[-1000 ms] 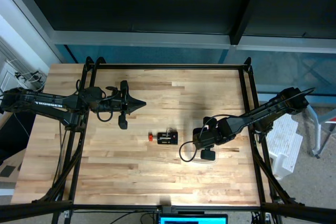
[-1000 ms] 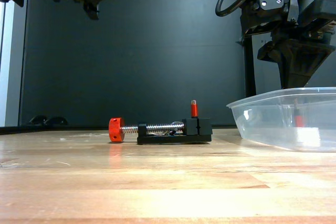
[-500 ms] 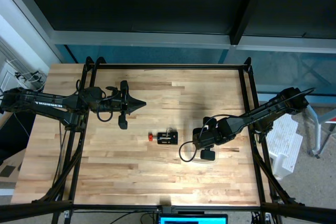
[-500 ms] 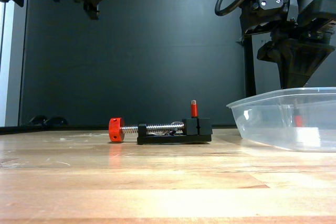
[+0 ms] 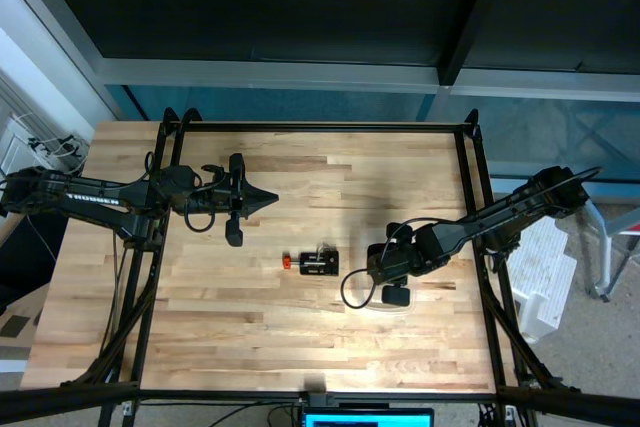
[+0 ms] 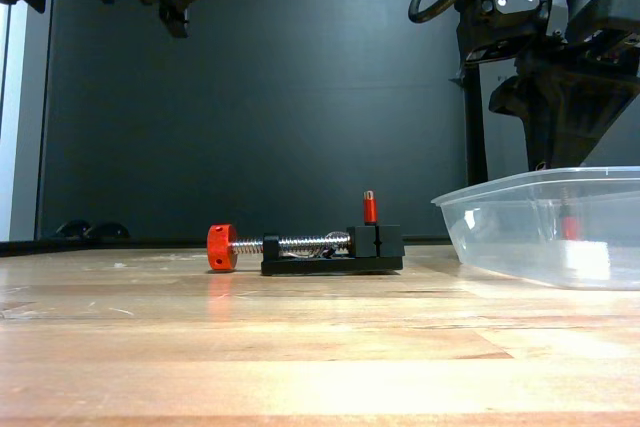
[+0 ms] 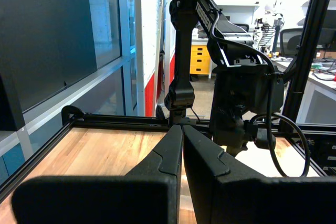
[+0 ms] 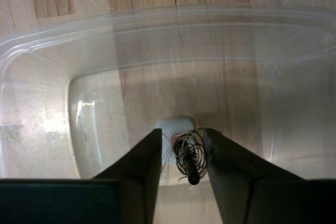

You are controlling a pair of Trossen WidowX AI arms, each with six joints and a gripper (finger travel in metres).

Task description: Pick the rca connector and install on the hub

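Observation:
The rca connector (image 8: 188, 157), a tiny whitish and dark part with a bit of red and thin wire loops on it, lies on the floor of the clear plastic tray (image 8: 52, 30). My right gripper (image 8: 182, 131) hangs open just above it, one finger on each side without touching. From table height the connector (image 6: 572, 232) shows through the tray wall, below the right gripper (image 6: 558, 157). The hub (image 5: 320, 264), a black block with a red knob and a silvery screw, lies at mid table (image 6: 330, 252), left of the tray. My left gripper (image 5: 265, 197) is shut, held high at the back left.
The tray's rim (image 6: 500, 197) stands taller than the hub and close to its right. A black metal frame (image 5: 320, 127) borders the wooden table. A loop of cable (image 5: 350, 287) hangs from the right arm between hub and tray.
Nothing has clearly changed. The right gripper stays over the tray with at most a tiny shift, and the left arm is still.

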